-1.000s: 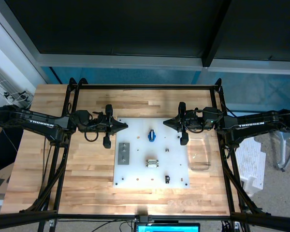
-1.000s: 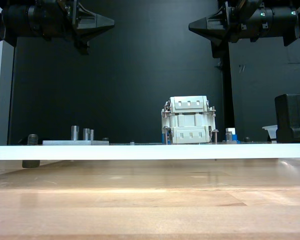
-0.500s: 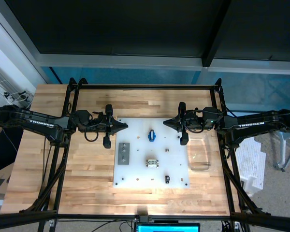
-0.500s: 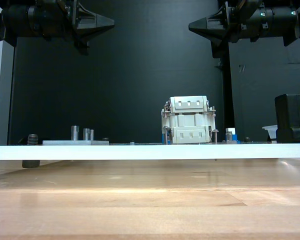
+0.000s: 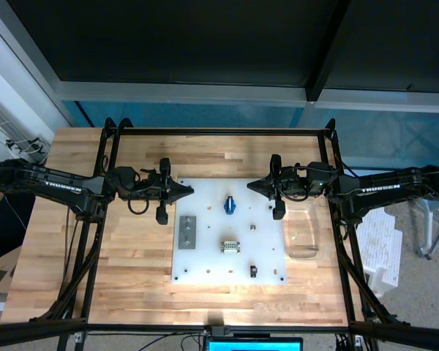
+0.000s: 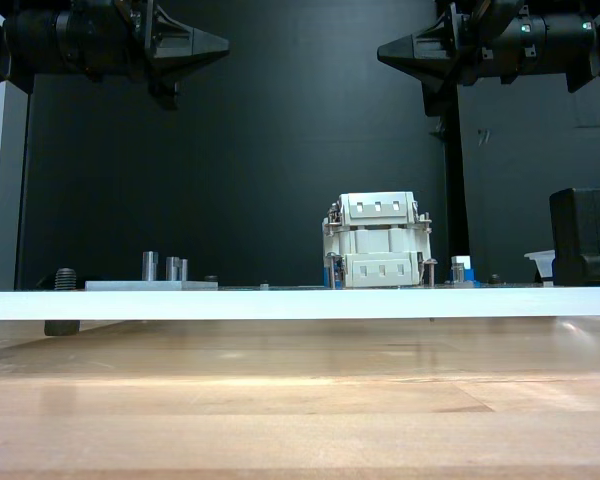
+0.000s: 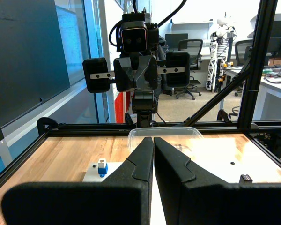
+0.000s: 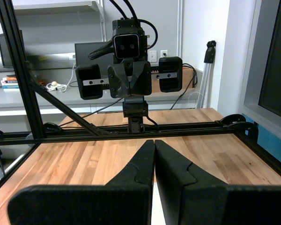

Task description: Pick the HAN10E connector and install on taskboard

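The connector [image 5: 230, 247] stands on the taskboard [image 5: 205, 272]. The left gripper [image 5: 187, 191] and the right gripper [image 5: 252, 185] hover over its far edge, both closed and holding nothing.

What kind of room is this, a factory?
Probably a robot lab inside an office. The left gripper and right gripper hang shut, high above a wooden table holding a white board, with office chairs and desks behind.
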